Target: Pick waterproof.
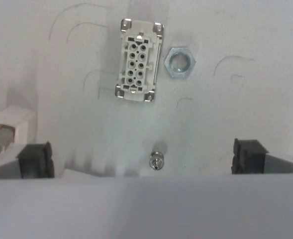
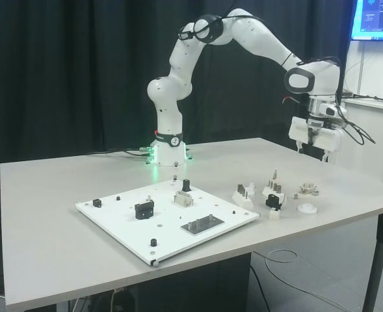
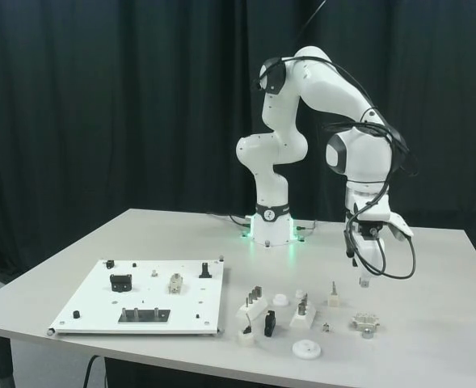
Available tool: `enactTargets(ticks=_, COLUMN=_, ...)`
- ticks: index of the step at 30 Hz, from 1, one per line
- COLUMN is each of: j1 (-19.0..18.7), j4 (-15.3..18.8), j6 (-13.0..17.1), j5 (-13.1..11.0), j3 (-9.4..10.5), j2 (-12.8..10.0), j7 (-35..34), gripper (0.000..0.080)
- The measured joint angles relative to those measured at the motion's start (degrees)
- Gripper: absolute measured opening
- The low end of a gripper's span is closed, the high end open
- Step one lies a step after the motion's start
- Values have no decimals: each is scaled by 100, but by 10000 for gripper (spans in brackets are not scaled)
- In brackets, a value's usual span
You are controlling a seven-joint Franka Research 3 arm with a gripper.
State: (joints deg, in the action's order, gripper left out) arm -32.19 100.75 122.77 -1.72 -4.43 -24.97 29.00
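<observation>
Gripper (image 1: 141, 158) hung above the grey table (image 3: 431, 267), clear of everything, nothing held. Fingers were wide: in the wrist view both black pads (image 1: 35, 159) sat far apart at the frame edges. The waterproof connector (image 1: 157, 160), a small metal cylindrical part, stood on the table roughly midway between the two pads, below them, touching neither. Just past it lay a multi-pin connector insert (image 1: 139, 59) flat on the table, pin holes facing up, with a metal hex nut (image 1: 180, 61) just beside it; I couldn't tell whether the two touched. A white block with a peg (image 1: 14, 127) sat off to one side near one pad. In the room views the arm (image 3: 302, 89) reached out from its base to the loose parts cluster, with the gripper (image 2: 316, 140) pointing down above the insert (image 2: 306, 190). A white disc (image 3: 306, 349) lay near the table's front edge. The white board (image 3: 141, 299) with its fixtures sat well apart from the gripper (image 3: 365, 279), on the other side of the parts.
</observation>
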Motion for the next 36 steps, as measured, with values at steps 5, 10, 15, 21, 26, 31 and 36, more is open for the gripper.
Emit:
enactTargets(ticks=5, j1=-7, j4=0, j6=66, j5=0, j3=0, j2=-48, j7=-32, gripper=800)
enactTargets(ticks=10, j1=-17, j4=0, j6=172, j5=0, j3=0, j2=-120, j7=-89, gripper=800)
enactTargets(ticks=15, j1=-36, j4=0, j6=266, j5=0, j3=-2, j2=-219, j7=-127, gripper=800)
enactTargets(ticks=21, j1=-58, j4=2, j6=381, j5=0, j3=-5, j2=-370, j7=-134, gripper=800)
enactTargets(ticks=26, j1=-73, j4=3, j6=480, j5=0, j3=-6, j2=-508, j7=-163, gripper=800)
enactTargets(ticks=31, j1=-95, j4=4, j6=614, j5=0, j3=-6, j2=-640, j7=-219, gripper=800)
enactTargets(ticks=36, j1=-125, j4=4, j6=703, j5=0, j3=-10, j2=-739, j7=-277, gripper=800)
